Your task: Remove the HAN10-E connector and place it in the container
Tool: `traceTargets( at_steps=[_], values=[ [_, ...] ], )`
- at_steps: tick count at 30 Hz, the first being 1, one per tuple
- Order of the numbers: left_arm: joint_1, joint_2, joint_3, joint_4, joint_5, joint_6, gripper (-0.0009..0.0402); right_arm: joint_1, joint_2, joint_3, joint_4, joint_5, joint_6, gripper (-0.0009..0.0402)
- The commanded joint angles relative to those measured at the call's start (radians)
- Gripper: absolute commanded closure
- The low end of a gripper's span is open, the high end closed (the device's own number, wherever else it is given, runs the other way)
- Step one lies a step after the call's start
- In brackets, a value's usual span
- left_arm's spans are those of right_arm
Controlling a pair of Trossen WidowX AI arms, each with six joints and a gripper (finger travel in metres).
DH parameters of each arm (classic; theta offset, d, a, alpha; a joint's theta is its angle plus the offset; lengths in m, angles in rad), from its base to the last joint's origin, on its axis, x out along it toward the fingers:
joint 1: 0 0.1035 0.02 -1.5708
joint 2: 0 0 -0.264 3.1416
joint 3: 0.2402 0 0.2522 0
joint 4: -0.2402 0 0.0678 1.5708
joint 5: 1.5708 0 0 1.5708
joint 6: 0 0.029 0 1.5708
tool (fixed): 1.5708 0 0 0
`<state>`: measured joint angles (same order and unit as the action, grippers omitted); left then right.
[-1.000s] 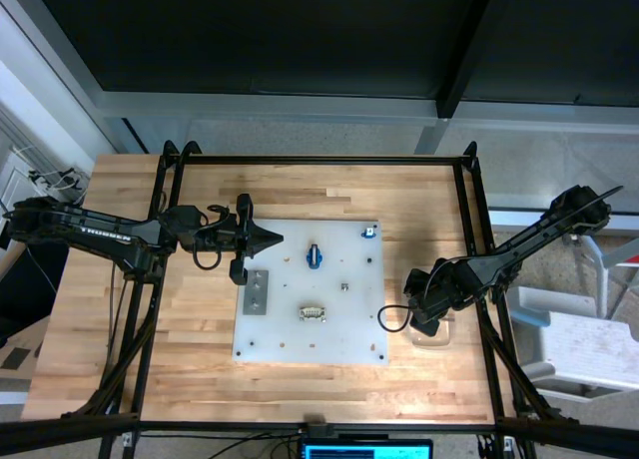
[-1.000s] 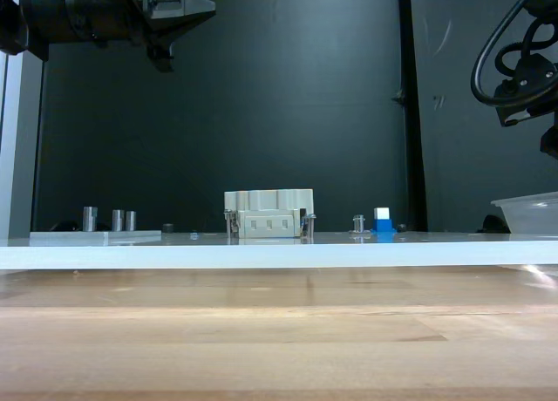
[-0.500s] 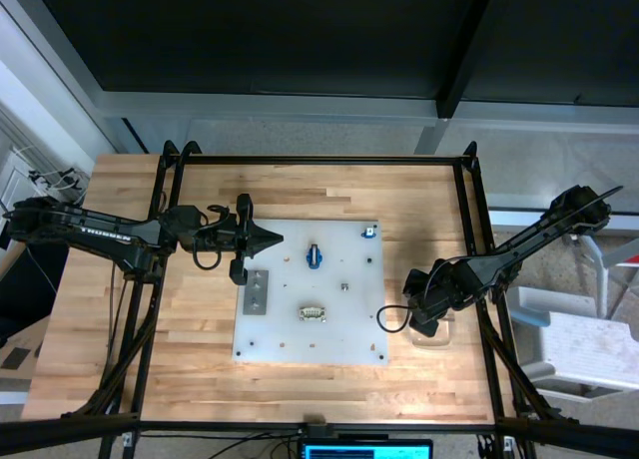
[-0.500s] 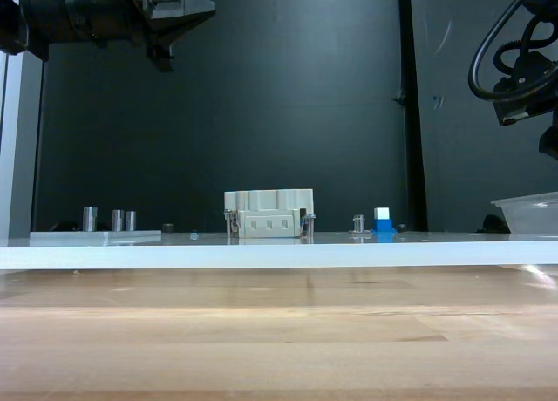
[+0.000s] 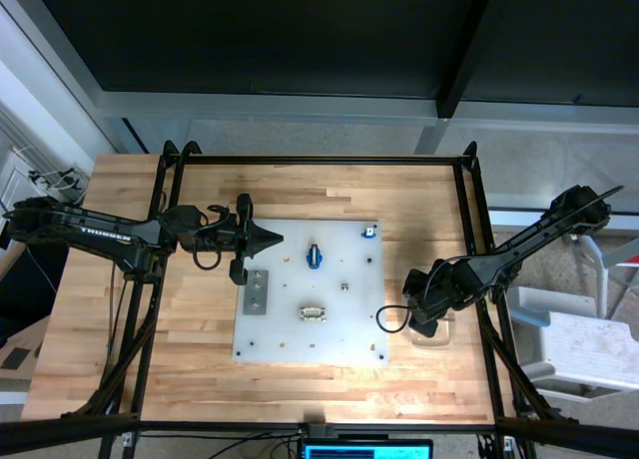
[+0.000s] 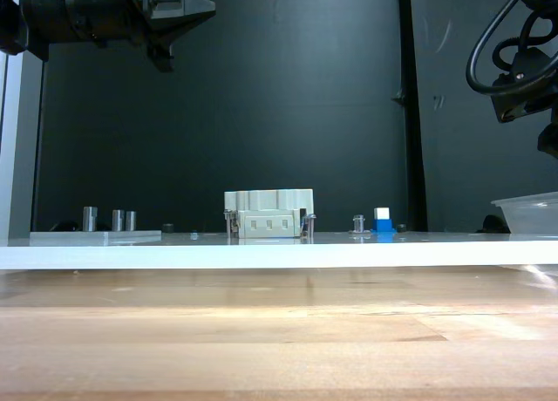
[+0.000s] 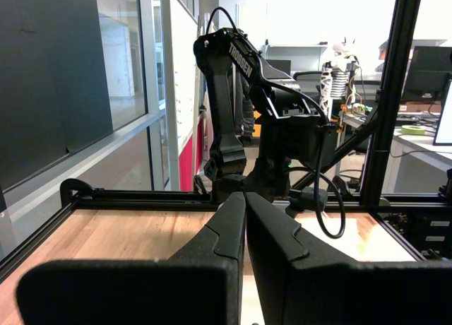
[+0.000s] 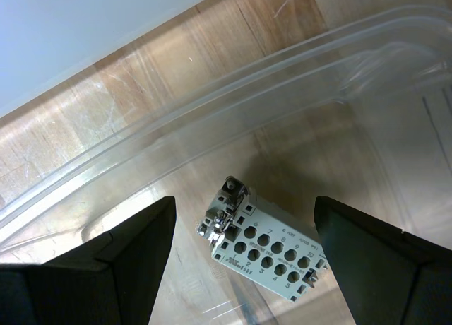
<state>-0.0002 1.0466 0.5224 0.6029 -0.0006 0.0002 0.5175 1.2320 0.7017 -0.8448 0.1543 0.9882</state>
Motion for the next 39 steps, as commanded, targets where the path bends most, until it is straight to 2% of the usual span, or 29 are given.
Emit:
traceTargets(
  at_steps=[1,10,13,39],
  values=[
    [0.0,0.0,0.0,0.0,0.0,0.0,0.0393,0.0,0.0,0.002,0.0,0.002,-0.001,0.0118],
    [0.0,0.0,0.0,0.0,0.0,0.0,0.0393,0.0,0.0,0.002,0.001,0.0,-0.001,0.0118],
    [0.0,0.0,0.0,0.0,0.0,0.0,0.0393,0.0,0.0,0.002,0.001,-0.019,-0.001,0.0118],
    [0.0,0.0,0.0,0.0,0.0,0.0,0.0393,0.0,0.0,0.002,0.007,-0.018,-0.001,0.0118]
  ],
)
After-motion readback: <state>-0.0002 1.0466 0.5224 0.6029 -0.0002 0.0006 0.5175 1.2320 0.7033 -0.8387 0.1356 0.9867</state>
